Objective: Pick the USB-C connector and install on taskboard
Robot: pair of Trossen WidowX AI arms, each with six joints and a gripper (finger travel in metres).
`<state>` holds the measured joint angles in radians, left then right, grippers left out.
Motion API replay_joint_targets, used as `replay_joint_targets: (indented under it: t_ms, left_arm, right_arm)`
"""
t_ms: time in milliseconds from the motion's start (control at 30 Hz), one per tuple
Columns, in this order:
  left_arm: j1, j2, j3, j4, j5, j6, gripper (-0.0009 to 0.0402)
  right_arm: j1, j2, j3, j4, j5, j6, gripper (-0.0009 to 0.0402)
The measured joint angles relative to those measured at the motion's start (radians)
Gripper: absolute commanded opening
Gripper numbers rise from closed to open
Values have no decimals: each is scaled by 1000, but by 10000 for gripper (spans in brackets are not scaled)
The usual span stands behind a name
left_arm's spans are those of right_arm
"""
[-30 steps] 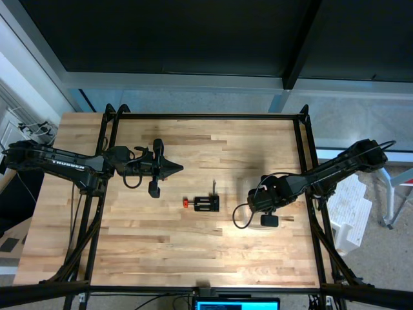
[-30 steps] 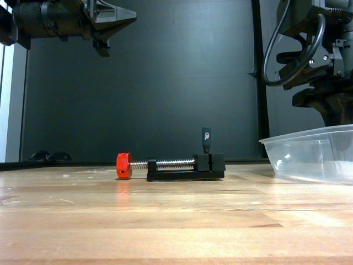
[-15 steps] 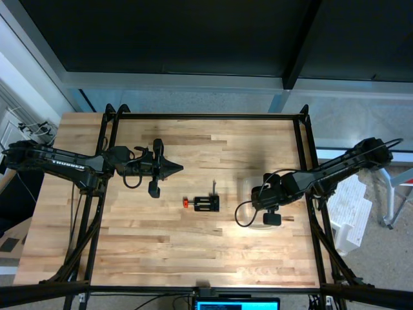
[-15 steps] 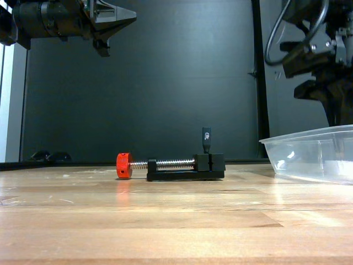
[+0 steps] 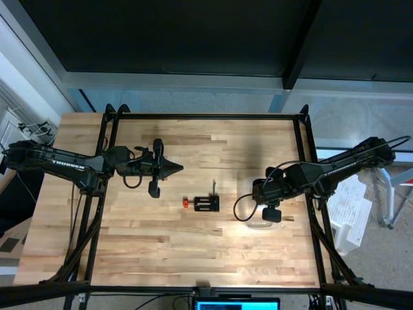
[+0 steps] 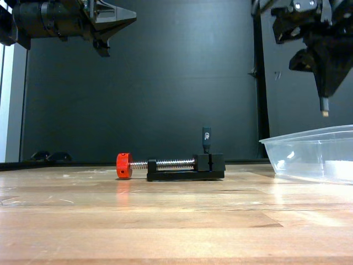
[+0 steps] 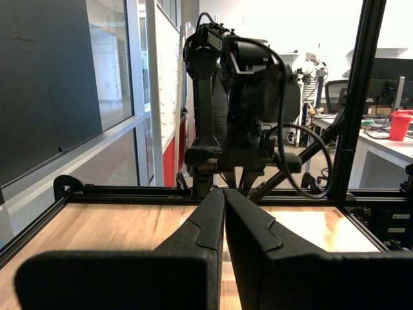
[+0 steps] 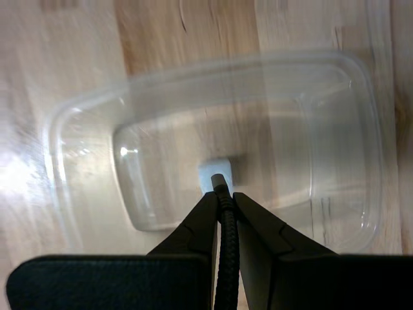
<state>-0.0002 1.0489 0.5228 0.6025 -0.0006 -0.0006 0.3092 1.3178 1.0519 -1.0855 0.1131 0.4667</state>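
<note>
Though seemingly between right gripper's (image 8: 222, 195) fingers (image 8: 202, 225), USB-C connector (image 8: 220, 183) aloft; left gripper (image 5: 178, 168) aloft.

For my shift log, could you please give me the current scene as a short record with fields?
Left gripper: high over the table's left side, fingers shut, empty
Right gripper: above the clear tray, fingers shut on the USB-C connector
Taskboard: mid-table, red-orange knob at the end nearer the left gripper
White cube: in the tray
</note>
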Motion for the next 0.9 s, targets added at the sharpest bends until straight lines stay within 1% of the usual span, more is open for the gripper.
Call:
replay_joint_targets:
  t_ms: [233,333,533,900]
  left_arm:
    - [0,0,0,0,0,0,0]
    - [0,0,0,0,0,0,0]
    - [0,0,0,0,0,0,0]
    - [0,0,0,0,0,0,0]
  right_arm:
    - [-40,58,88,-9,5,0,0]
    - [-58,99,145,-14,31,2,0]
    - [-76,228,281,-27,45,23,0]
    - [-90,440,528,-87,44,21,0]
